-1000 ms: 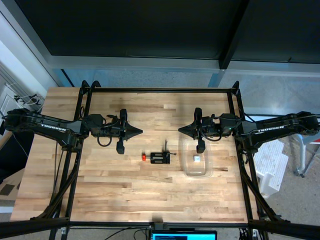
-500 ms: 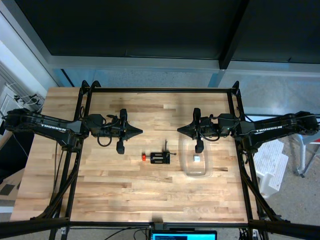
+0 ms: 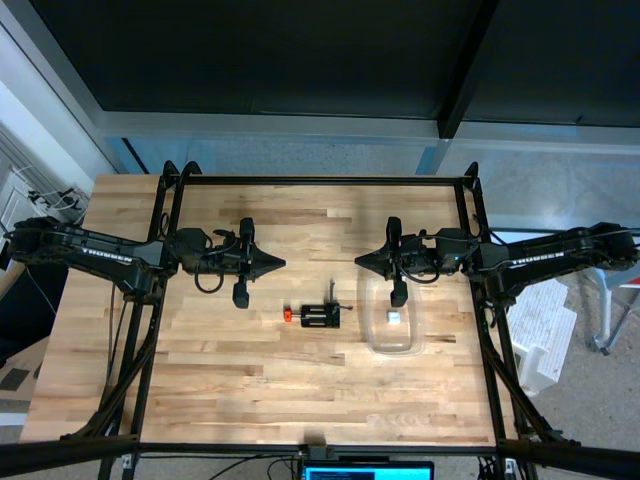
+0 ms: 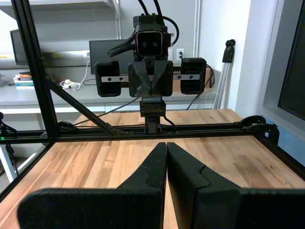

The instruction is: Pick the USB-C connector and install on taskboard

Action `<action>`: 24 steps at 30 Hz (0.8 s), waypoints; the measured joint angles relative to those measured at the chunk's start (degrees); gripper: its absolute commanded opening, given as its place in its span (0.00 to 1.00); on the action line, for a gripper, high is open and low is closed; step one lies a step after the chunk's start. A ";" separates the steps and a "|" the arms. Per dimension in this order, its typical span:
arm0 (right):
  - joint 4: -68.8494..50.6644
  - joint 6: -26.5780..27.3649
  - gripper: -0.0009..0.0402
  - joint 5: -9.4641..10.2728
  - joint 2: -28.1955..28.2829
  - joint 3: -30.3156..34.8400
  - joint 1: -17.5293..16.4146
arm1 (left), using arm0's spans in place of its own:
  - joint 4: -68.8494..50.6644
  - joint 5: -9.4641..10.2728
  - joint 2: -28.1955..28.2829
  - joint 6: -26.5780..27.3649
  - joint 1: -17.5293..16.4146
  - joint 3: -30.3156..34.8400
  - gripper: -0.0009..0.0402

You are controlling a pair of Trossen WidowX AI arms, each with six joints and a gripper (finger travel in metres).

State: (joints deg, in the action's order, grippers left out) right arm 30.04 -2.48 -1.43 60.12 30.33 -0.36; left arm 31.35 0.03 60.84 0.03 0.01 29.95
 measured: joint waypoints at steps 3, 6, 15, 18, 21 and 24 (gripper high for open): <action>0.35 -0.02 0.02 -0.02 0.00 0.00 0.00 | 0.00 0.02 0.00 0.00 0.00 0.00 0.02; 0.72 -0.11 0.02 -0.04 0.00 0.00 0.00 | 0.00 0.00 0.00 0.02 0.00 -0.02 0.02; 0.68 -0.11 0.02 -0.04 0.00 0.00 0.00 | 0.00 0.02 0.00 0.00 0.00 0.00 0.02; 0.68 -0.09 0.02 -0.04 0.00 0.00 0.00 | 0.00 0.00 0.02 0.02 0.00 -0.02 0.02; 0.66 -0.09 0.02 -0.04 -0.02 0.00 0.00 | 0.00 0.00 0.02 0.02 0.00 -0.02 0.02; 0.66 -0.07 0.02 -0.04 -0.02 0.00 0.00 | 0.00 0.02 0.02 0.00 0.00 0.00 0.02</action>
